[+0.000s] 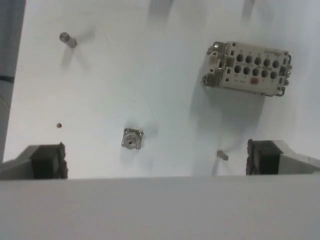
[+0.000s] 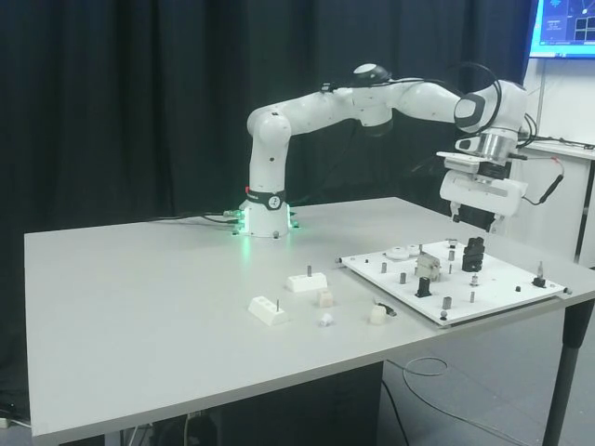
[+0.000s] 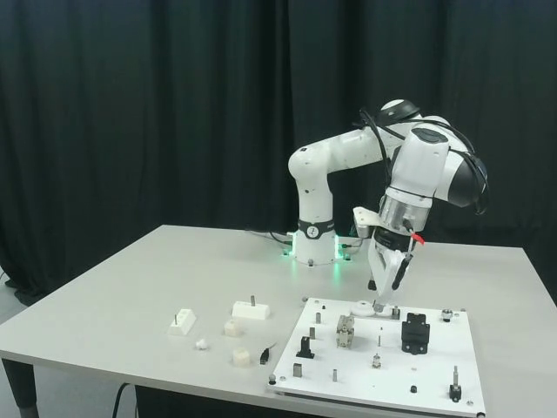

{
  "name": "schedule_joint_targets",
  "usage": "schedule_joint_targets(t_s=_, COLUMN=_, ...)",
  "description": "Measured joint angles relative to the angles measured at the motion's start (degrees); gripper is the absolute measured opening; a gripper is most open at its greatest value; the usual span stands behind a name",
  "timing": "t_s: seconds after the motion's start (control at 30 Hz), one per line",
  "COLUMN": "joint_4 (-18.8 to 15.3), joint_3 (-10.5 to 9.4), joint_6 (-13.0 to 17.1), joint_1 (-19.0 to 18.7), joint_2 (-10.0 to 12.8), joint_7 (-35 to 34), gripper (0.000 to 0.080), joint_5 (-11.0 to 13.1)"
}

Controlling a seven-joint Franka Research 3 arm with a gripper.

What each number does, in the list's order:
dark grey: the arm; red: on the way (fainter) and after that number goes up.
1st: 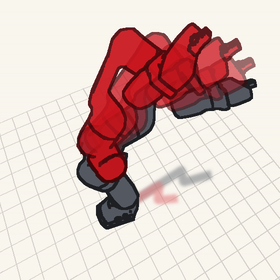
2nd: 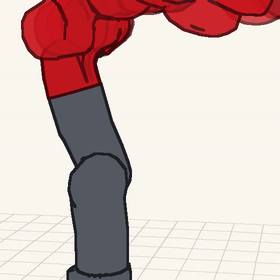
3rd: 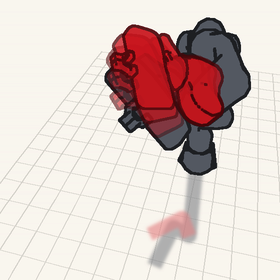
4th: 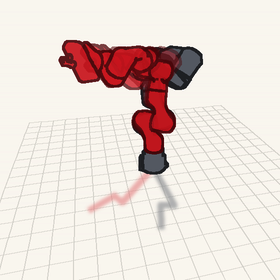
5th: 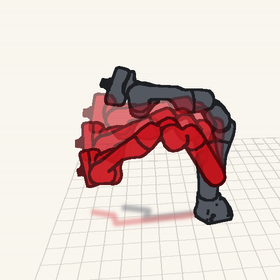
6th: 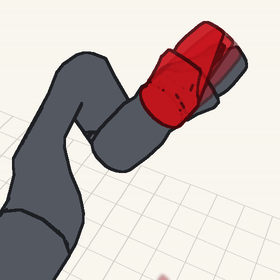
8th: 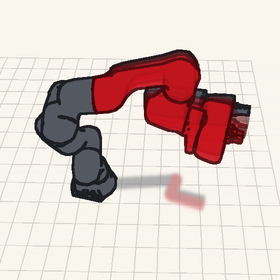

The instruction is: Pick round peg 1.

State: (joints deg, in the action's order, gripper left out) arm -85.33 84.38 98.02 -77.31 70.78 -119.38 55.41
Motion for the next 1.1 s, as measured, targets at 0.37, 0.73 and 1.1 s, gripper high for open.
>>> schedule_joint_targets(t_s=0.37, joint_4=-3.07, joint_3=0.41, joint_6=0.95, joint_1=-0.72, joint_2=-0.02, joint_7=10.51, gripper=0.0800, joint_5=-0.19)
schedule_joint_targets(t_s=0.73, joint_4=-10.97, joint_3=2.19, joint_6=3.09, joint_1=-3.03, joint_2=-0.12, joint_7=24.04, gripper=0.0800, joint_5=-0.15)
schedule_joint_targets(t_s=1.1, joint_4=-17.50, joint_3=3.42, joint_6=5.51, joint_1=-6.36, joint_2=-2.14, joint_7=36.90, gripper=0.0800, joint_5=0.50)
